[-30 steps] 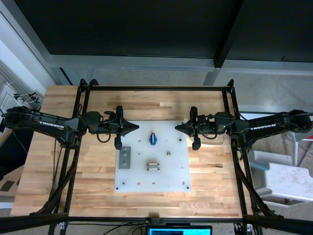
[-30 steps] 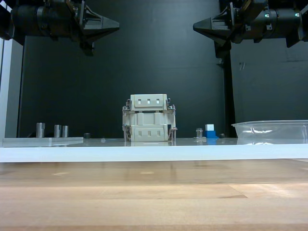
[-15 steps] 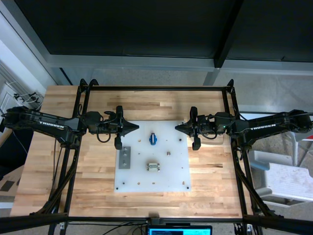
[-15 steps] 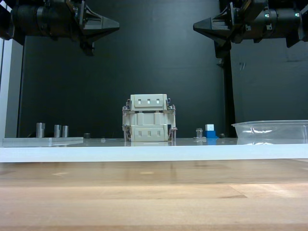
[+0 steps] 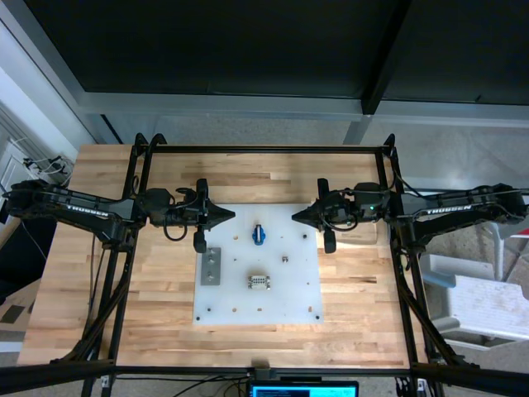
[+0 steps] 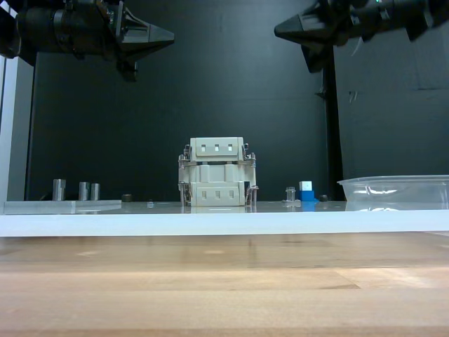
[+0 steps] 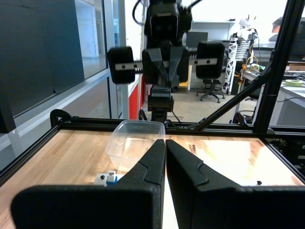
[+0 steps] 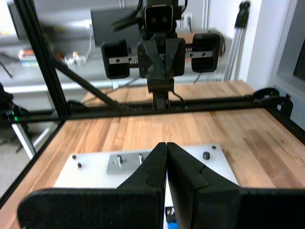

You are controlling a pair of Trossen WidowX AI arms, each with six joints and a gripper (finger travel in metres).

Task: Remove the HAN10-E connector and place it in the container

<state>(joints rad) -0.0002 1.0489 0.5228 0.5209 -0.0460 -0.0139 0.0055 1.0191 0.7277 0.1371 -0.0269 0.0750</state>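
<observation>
Connector (image 5: 259,283) stands on the plate (image 5: 289,299) toward its near edge, clear overhead. Container (image 6: 396,189) sits beside the plate's right edge. Left gripper (image 5: 234,216) and right gripper (image 5: 294,217), jaws clenched empty, hover high over the far corners.

Seen from above, the container (image 5: 364,235), at 3 o'clock of the white plate (image 5: 289,306), lies mostly hidden under the right gripper (image 5: 295,217). The low view's right edge cuts it off. The HAN10-E connector (image 5: 259,282) is too small there to show pins. The left gripper (image 5: 233,216) fingers (image 7: 147,164) hide part of the small blue part (image 7: 110,178).
</observation>
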